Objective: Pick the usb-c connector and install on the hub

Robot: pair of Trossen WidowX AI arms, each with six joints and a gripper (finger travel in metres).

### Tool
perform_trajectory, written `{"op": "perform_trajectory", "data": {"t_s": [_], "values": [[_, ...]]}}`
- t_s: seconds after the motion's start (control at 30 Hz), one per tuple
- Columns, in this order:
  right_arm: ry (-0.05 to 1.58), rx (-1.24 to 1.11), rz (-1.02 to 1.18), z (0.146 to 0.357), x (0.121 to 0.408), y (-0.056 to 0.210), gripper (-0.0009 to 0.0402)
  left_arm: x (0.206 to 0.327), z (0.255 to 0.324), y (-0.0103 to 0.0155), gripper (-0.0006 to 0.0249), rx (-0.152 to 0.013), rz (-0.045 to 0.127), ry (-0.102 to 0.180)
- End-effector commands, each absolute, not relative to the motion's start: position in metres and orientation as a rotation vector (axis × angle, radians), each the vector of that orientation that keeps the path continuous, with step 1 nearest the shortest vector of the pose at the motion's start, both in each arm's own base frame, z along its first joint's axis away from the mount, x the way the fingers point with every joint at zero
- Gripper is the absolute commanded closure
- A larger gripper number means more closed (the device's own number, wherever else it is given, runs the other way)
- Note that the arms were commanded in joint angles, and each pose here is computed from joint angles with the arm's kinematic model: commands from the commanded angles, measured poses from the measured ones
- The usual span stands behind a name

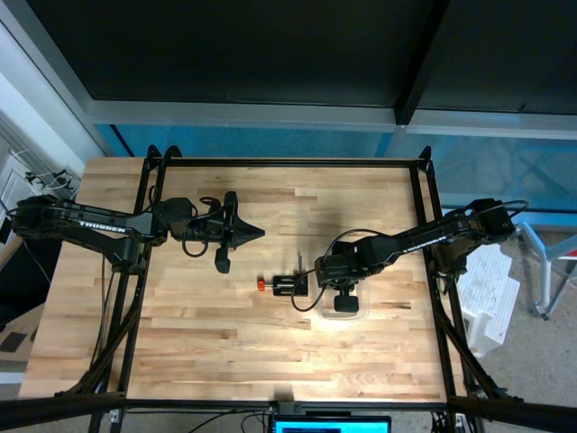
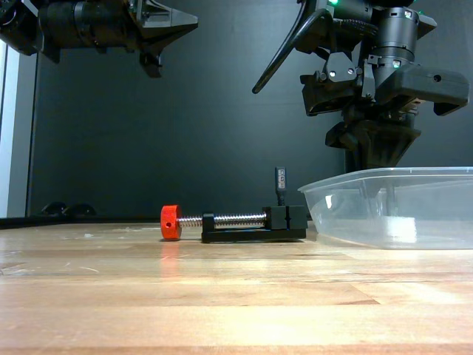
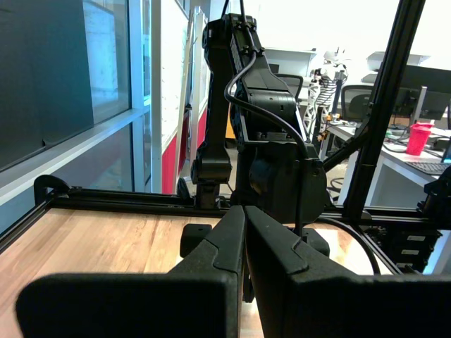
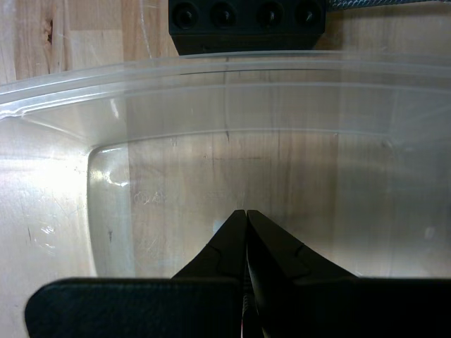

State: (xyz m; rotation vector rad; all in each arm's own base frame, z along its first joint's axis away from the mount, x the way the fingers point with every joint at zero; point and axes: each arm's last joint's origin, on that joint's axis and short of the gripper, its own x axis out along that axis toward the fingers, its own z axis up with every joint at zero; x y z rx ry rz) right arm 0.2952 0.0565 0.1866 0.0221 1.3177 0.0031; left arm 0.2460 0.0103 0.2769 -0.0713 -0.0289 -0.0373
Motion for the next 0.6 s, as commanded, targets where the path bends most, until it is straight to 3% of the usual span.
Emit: {"op": "perform_trajectory", "data": {"t_s": [0.03, 0.6], "values": [[1.316, 0.022, 0.003, 0.187, 0.295, 0.057, 0.0393, 0.246, 0.2770, 0.0103, 0.0243, -0.071, -0.037, -0.029], [1.298, 0.026, 0.005, 0.198, 0.292, 0.056, 0.0393, 0.246, 0.2770, 0.0104, 0.0243, -0.071, -0.037, -0.029]]}}
